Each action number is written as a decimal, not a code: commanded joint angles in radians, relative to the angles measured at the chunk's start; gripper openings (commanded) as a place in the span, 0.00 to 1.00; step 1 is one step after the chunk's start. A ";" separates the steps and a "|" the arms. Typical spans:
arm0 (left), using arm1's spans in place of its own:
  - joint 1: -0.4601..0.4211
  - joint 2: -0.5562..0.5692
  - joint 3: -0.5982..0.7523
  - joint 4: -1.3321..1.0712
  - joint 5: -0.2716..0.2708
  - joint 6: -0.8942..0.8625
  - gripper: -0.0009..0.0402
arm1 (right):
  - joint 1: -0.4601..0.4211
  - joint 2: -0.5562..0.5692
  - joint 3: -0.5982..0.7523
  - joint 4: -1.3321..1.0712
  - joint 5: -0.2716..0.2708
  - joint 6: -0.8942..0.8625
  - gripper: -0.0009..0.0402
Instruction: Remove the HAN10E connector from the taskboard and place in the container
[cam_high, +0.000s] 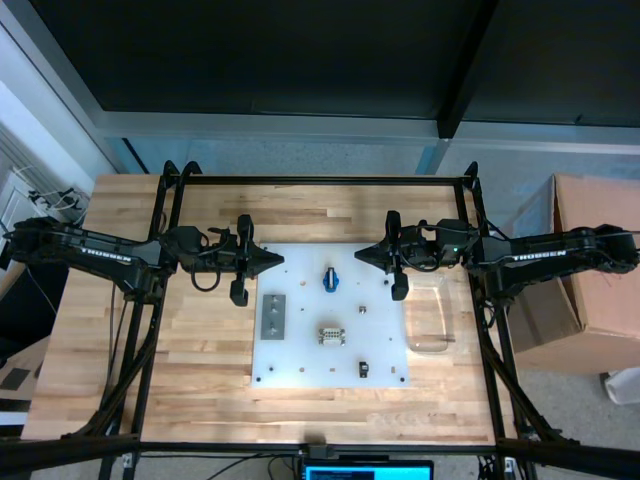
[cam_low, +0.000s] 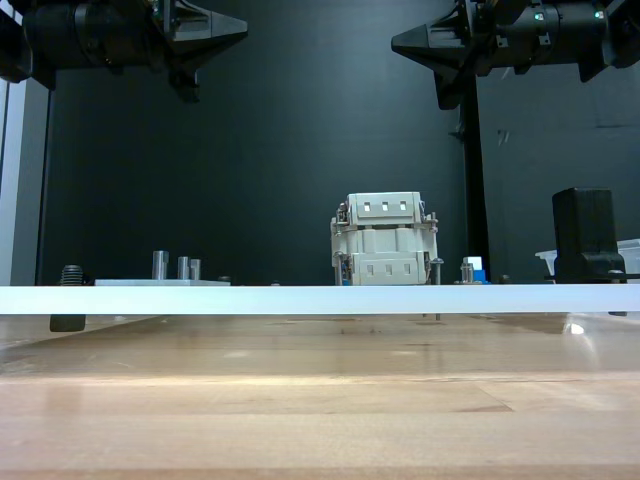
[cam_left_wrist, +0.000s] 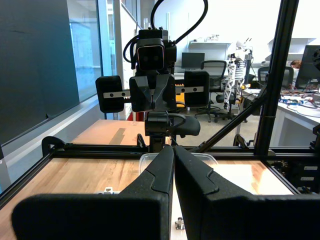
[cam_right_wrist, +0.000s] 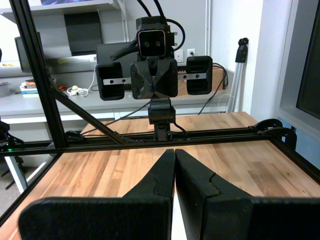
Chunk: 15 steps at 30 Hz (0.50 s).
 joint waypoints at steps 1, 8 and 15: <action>0.000 0.000 0.000 0.000 0.000 0.000 0.02 | 0.001 0.000 0.000 0.001 0.000 -0.001 0.02; 0.000 0.000 0.000 0.000 0.000 0.000 0.02 | 0.000 0.000 0.000 0.001 0.000 -0.001 0.02; 0.000 0.000 0.000 0.000 0.000 0.000 0.02 | 0.004 0.000 0.009 -0.010 -0.054 0.018 0.02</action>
